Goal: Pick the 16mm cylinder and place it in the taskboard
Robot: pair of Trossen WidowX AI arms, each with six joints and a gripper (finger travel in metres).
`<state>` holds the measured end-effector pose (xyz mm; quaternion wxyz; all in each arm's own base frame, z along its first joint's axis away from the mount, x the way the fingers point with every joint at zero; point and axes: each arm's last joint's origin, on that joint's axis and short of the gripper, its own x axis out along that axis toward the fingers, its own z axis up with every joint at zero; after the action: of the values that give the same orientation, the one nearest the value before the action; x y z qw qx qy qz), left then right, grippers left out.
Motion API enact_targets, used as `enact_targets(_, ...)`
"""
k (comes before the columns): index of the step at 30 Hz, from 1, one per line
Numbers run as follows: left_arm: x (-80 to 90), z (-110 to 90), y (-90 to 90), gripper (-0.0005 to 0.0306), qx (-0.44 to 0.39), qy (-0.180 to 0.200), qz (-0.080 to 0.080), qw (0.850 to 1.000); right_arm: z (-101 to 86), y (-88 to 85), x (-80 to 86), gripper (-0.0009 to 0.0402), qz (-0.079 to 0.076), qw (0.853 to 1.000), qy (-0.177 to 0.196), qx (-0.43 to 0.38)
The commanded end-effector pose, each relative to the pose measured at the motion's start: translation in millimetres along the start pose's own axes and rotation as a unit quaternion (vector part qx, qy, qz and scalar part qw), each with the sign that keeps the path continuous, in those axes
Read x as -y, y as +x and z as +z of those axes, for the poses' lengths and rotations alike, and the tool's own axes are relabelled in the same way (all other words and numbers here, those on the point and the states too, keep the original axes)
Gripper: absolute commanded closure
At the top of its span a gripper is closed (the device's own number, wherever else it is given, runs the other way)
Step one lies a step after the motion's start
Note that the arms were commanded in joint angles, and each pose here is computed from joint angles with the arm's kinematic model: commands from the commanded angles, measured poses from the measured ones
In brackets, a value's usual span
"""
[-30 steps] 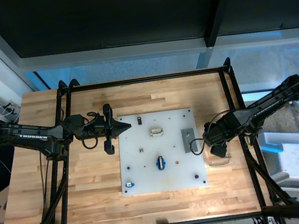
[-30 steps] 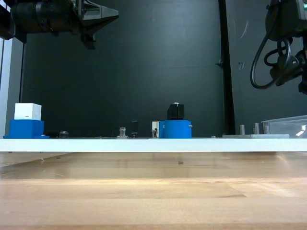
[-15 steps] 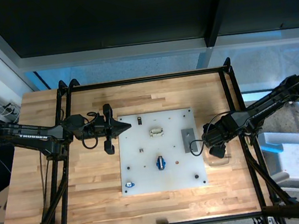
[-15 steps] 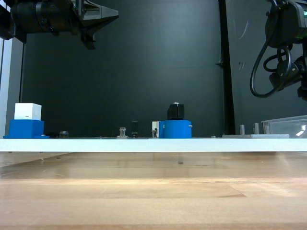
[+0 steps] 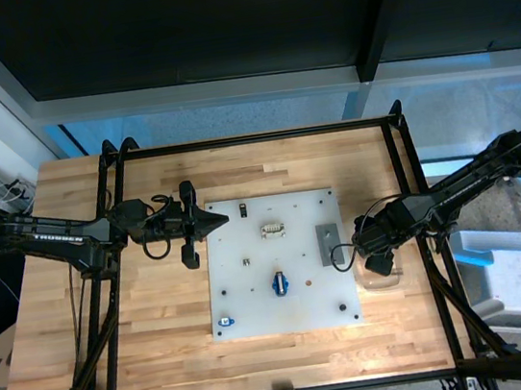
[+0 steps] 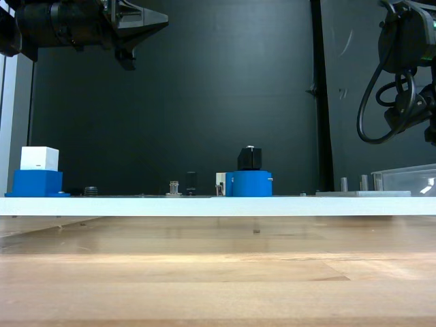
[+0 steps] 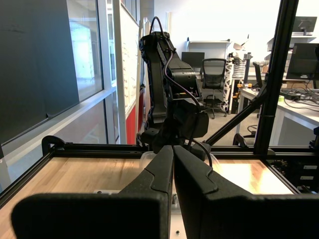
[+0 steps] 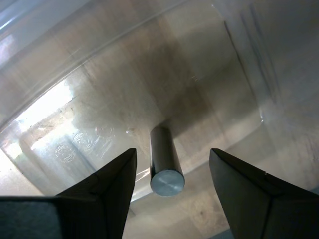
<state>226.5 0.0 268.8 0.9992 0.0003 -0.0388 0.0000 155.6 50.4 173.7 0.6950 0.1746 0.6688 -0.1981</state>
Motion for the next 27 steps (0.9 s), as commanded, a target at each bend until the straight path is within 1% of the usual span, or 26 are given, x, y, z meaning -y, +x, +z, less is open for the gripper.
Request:
enact_targets(1, 0.0, 0.1, 0.0, 0.0300, 0.000, 0.000, 0.000, 1.000, 0.2, -0.1, 0.1, 0.0221, -0.001, 1.000, 0.001, 0.001)
enact_targets(7, -0.1, 0.1, 0.0, 0.0300, 0.000, 0.000, 0.000, 1.000, 0.2, 0.1, 0.0, 0.0263, -0.001, 1.000, 0.001, 0.002)
enact_targets(13, -0.1, 0.1, 0.0, 0.0300, 0.000, 0.000, 0.000, 1.000, 0.2, 0.1, 0.0, 0.0296, 0.000, 1.000, 0.000, 0.002)
enact_targets(20, 0.0, 0.1, 0.0, 0.0300, 0.000, 0.000, 0.000, 1.000, 0.2, 0.1, -0.1, 0.0324, 0.000, 1.000, 0.000, 0.002)
enact_targets(27, -0.1, 0.1, 0.0, 0.0300, 0.000, 0.000, 0.000, 1.000, 0.3, 0.1, -0.2, 0.0341, 0.001, 1.000, 0.000, 0.002)
